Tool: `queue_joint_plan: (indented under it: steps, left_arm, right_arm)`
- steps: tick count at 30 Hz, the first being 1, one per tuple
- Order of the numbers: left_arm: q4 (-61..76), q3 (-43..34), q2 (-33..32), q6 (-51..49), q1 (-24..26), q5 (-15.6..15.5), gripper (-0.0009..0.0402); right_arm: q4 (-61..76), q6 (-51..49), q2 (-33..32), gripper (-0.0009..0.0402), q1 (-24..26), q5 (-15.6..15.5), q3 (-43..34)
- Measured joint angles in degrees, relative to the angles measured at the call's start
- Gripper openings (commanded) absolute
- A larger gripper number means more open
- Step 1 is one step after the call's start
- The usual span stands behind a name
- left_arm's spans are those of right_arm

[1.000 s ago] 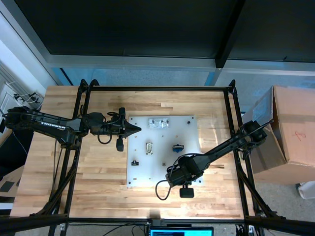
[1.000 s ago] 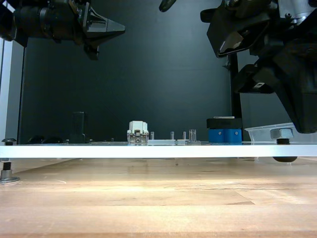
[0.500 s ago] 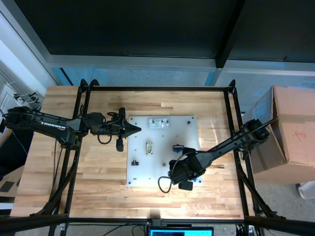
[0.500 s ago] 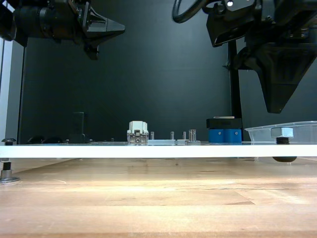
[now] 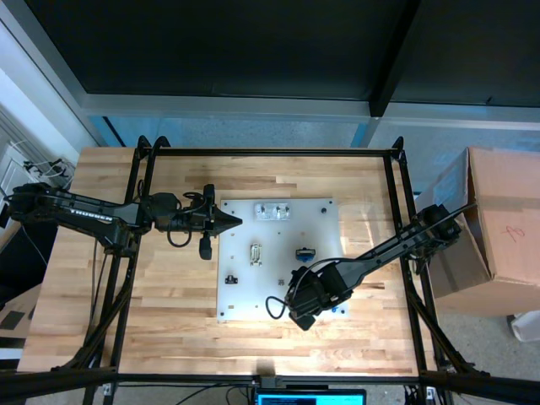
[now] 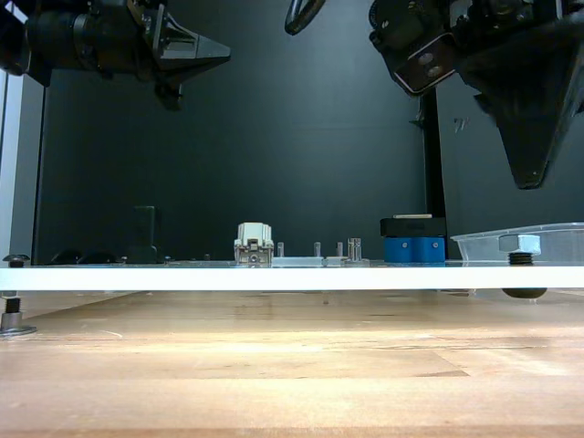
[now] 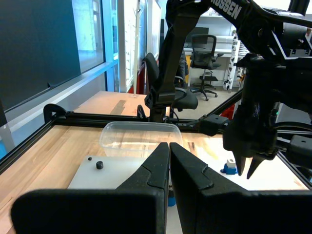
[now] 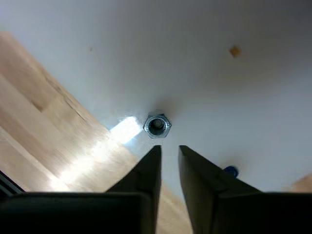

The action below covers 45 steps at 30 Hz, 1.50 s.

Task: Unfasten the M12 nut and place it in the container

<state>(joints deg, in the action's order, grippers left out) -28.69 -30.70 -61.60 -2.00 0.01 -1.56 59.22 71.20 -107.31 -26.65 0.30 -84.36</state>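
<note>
**A:** So, what has altered over the pale wooden table (image 5: 169, 329) and the flat white task board (image 5: 253, 291)?

**B:** Only the right arm. A second ago the right gripper (image 6: 526, 181) was down at board level around the small silver hex nut (image 6: 519, 245). It has since lifted clear and hangs above it, fingers slightly parted with nothing between them.

**A:** And the left?

**B:** The left gripper (image 5: 229, 222) hasn't moved. It is high over the board's left edge, fingers pressed together, carrying nothing.

**A:** What about the clear plastic container (image 6: 479, 239)?

**B:** It stands behind the nut in the low view, so it only seems to hold it. The right wrist view shows the nut on the board, on its stud.

**A:** Has the nut risen?

**B:** No, it is at the same height as before, atop the short black ribbed stud (image 6: 520, 259), with a little black showing beneath.

**A:** Meaning?

**B:** I'd judge the unfastening unfinished. The nut probably needs gripping and twisting again before any carry to the container.
</note>
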Motion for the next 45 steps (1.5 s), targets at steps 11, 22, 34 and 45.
queue_joint_plan:
  steps: [11,22,34,45]
  left_arm:
    - [0.11,0.0,0.0,0.0,0.0,0.0,0.0]
    - [0.11,0.0,0.0,-0.02,0.0,0.0,0.0]
    - [0.11,-0.02,0.0,0.0,0.0,0.0,0.0]
    - [0.11,-0.02,0.0,-0.02,0.0,0.0,0.0]
  right_arm:
    - [-3.56,12.52,-0.24,0.0252,0.31,0.7,2.67]
    - [-6.99,13.0,-4.55,0.0226,0.37,-0.13,2.82]
    - [-7.04,12.55,-4.74,0.0064,0.63,-0.37,2.82]
    - [-6.99,-13.9,-4.72,0.0013,0.7,-2.03,2.82]
